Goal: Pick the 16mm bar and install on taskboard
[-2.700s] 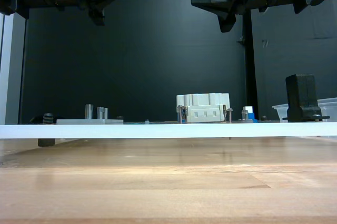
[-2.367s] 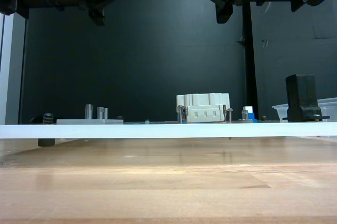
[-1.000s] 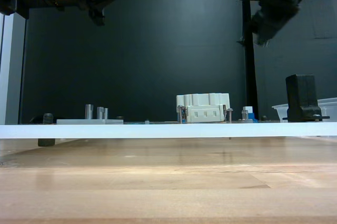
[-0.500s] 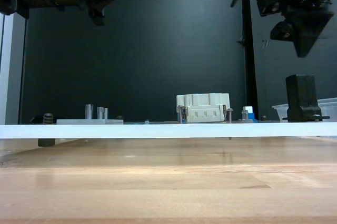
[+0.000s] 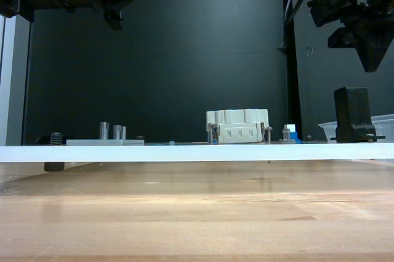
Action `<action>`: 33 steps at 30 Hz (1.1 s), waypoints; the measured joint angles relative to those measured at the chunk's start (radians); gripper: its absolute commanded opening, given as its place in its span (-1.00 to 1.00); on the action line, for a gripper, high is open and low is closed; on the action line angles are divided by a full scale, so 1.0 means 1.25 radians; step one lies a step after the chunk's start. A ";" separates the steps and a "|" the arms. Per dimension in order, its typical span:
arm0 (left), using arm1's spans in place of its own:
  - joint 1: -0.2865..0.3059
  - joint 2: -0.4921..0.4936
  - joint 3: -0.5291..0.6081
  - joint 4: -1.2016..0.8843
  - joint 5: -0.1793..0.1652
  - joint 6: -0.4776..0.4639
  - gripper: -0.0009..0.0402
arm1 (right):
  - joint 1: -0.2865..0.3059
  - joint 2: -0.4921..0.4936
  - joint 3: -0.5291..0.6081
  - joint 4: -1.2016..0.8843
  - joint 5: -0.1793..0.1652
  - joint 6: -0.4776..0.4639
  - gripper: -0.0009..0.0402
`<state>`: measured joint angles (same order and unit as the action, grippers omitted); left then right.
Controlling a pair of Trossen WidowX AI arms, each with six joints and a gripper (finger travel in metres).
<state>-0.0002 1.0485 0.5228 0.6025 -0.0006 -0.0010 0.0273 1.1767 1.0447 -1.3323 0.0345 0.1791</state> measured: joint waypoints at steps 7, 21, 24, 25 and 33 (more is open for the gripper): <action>0.000 0.000 0.000 0.000 0.000 0.000 -0.96 | 0.012 -0.038 -0.055 0.015 0.000 0.032 -0.96; 0.000 0.000 0.000 0.000 0.000 0.000 -0.96 | 0.063 -0.063 -0.133 0.093 0.021 0.086 -0.82; 0.000 0.000 0.000 0.000 0.000 0.000 -0.96 | 0.064 -0.063 -0.148 0.113 0.021 0.085 -0.63; 0.000 0.000 0.000 0.000 0.000 0.000 -0.96 | 0.066 -0.063 -0.154 0.115 0.021 0.083 -0.56; 0.000 0.000 0.000 0.000 0.000 0.000 -0.96 | 0.085 -0.062 -0.204 0.148 0.044 0.083 -0.15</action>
<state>-0.0002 1.0485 0.5228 0.6029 -0.0002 -0.0010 0.1329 1.0988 0.7898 -1.1469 0.0895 0.2832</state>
